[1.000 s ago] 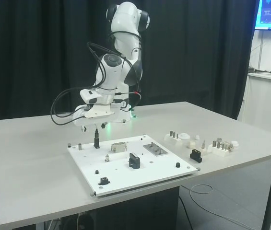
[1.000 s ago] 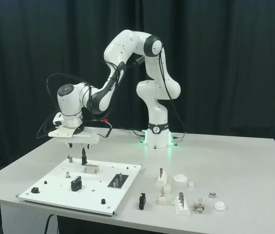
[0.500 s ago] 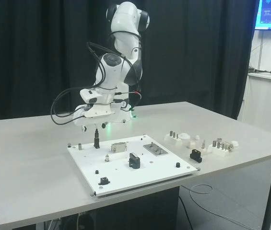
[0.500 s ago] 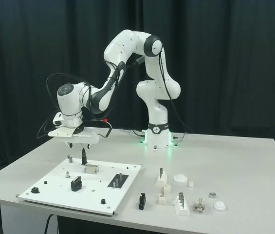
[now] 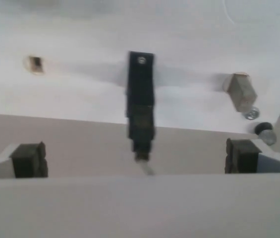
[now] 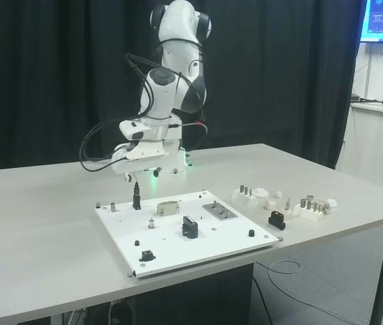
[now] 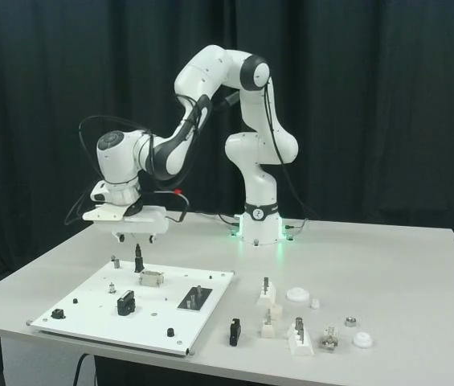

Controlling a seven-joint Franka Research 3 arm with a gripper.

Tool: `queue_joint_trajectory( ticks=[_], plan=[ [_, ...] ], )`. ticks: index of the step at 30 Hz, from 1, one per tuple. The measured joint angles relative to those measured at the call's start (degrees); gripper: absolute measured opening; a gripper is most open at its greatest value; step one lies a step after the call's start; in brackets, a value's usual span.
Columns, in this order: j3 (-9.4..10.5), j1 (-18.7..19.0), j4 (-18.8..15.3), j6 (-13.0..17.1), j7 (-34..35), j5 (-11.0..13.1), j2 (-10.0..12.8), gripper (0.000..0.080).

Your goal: Pick Ethernet.

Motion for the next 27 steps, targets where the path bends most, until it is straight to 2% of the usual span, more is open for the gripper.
queue_joint_trajectory(
  ticks=[15, 27],
  plan=[
    [0.29, 5.3, -0.4, -5.1, 6.8, 3.1, -3.5, 0.08],
    [2.49, 10.4, -2.1, -5.6, 17.4, 5.9, -6.3, 0.08]
  ],
)
